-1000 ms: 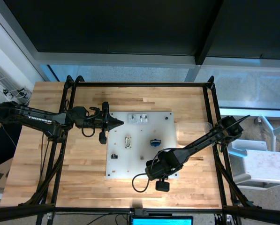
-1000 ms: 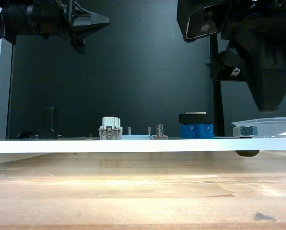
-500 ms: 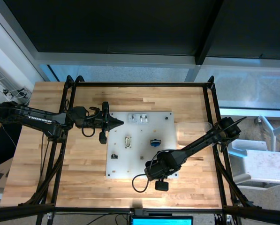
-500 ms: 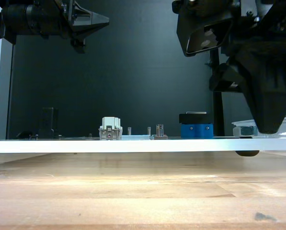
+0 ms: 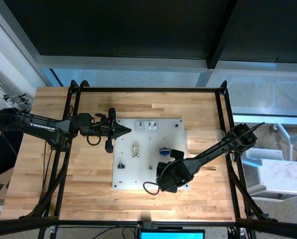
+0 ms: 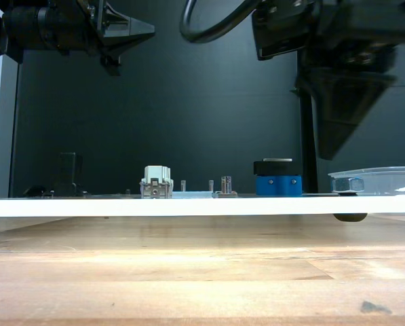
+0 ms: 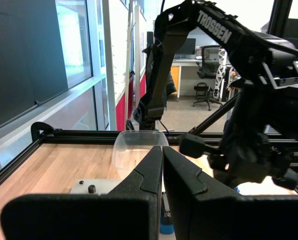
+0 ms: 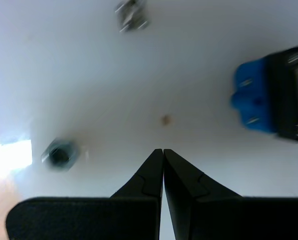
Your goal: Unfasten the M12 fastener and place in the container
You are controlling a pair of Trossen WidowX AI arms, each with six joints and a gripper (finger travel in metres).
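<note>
Bare board (image 8: 139, 65) lies clear between right gripper (image 8: 162, 150) and the M12 fastener (image 8: 59, 154); blue knob (image 8: 256, 102) stands aside, left gripper (image 5: 128, 130) distant.

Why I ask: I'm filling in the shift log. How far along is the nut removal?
Done: nothing visible; the container looks empty. In hand: the right end effector hangs shut and empty above the board, beside the M12 nut, which sits on its stud. The left end effector hovers shut over the board's far left corner. Left: grip the nut, unscrew it, drop it in the container.
</note>
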